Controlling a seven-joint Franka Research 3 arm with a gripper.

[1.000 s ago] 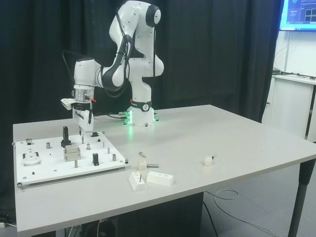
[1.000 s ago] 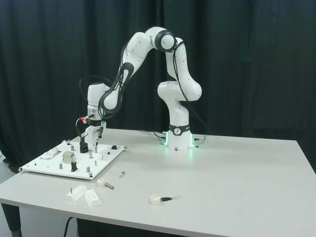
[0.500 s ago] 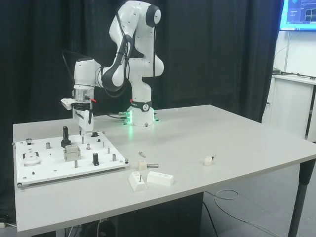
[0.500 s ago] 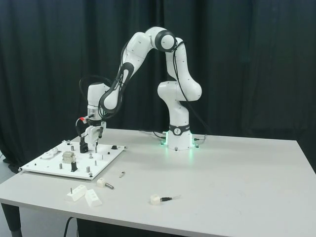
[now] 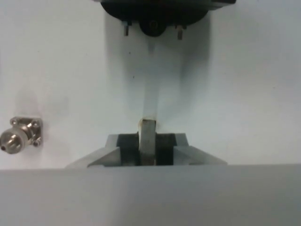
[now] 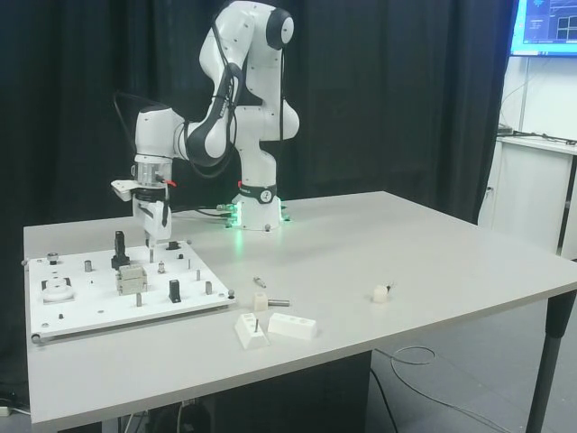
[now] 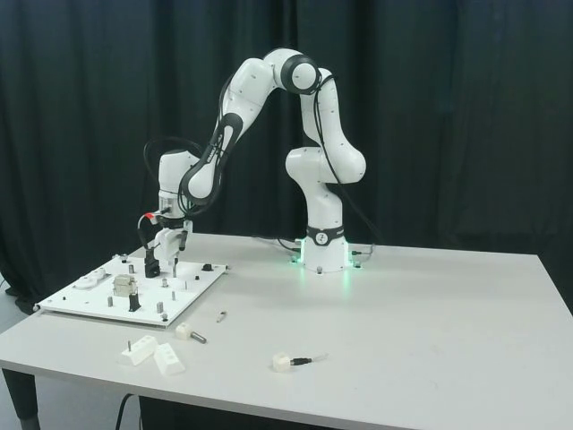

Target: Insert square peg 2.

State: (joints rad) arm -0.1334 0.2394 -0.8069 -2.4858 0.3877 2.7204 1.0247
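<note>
Tool [image 5: 147, 149] over the white board [image 6: 99, 302]
Its fingers clamp a square peg [image 5: 147, 141] upright, the peg's lower end meeting the board near a small metal connector [image 5: 19, 134].

Black curtains [image 7: 448, 107] hang behind the grey table [image 6: 433, 244]; a white cabinet [image 6: 532, 189] stands beside it.

white rounded arm [image 7: 309, 161], black joint bands and cable, green light seemingly at its base
</note>
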